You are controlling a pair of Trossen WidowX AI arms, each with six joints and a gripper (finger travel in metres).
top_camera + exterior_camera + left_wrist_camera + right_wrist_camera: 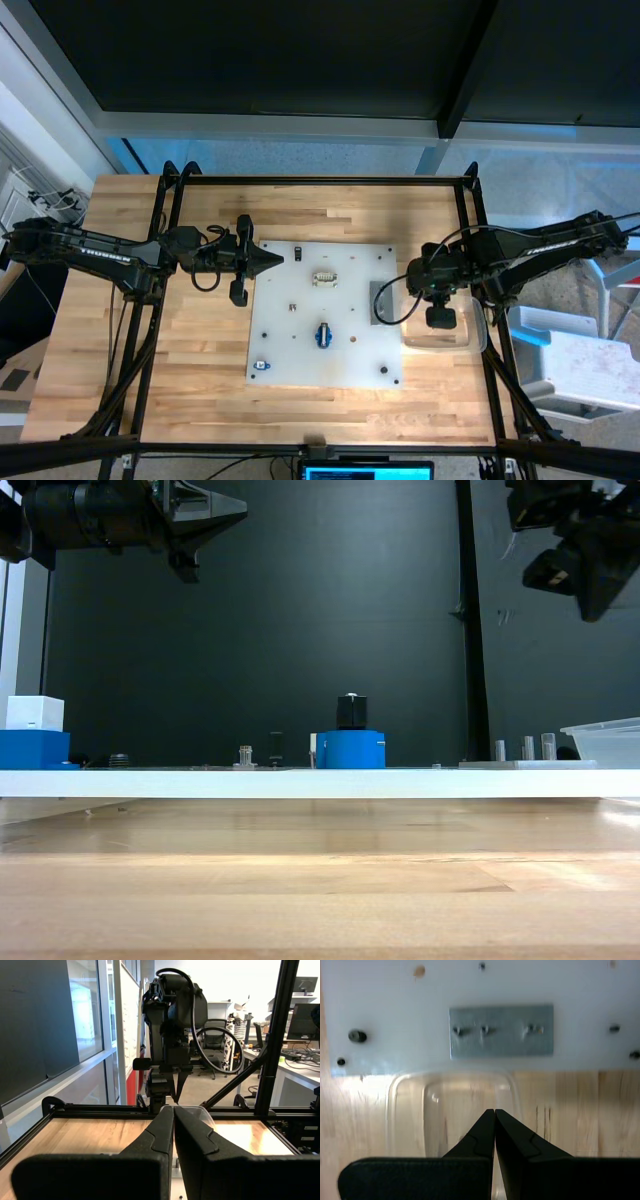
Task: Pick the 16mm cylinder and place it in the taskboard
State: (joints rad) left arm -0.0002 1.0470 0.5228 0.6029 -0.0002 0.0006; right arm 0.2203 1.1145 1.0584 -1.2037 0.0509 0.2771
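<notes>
The white taskboard [300, 340] lies mid-table, with a blue connector [323, 335] and a grey metal block [501, 1031] at its right edge. Three small pegs stand in that block [528, 748]. I cannot tell whether one of them is the 16mm cylinder; no loose peg shows. My right gripper [495, 1111] hovers shut and empty above the clear tray [410, 1110], just off the board's right edge. High over the board's left edge, my left gripper [272, 258] points right, its fingers [200, 1140] pressed together on nothing.
The clear plastic tray [475, 340] sits on the wood right of the board and looks empty. A white socket [323, 277] and a small blue-and-white part [261, 366] stand on the board. A black frame [320, 181] rims the table.
</notes>
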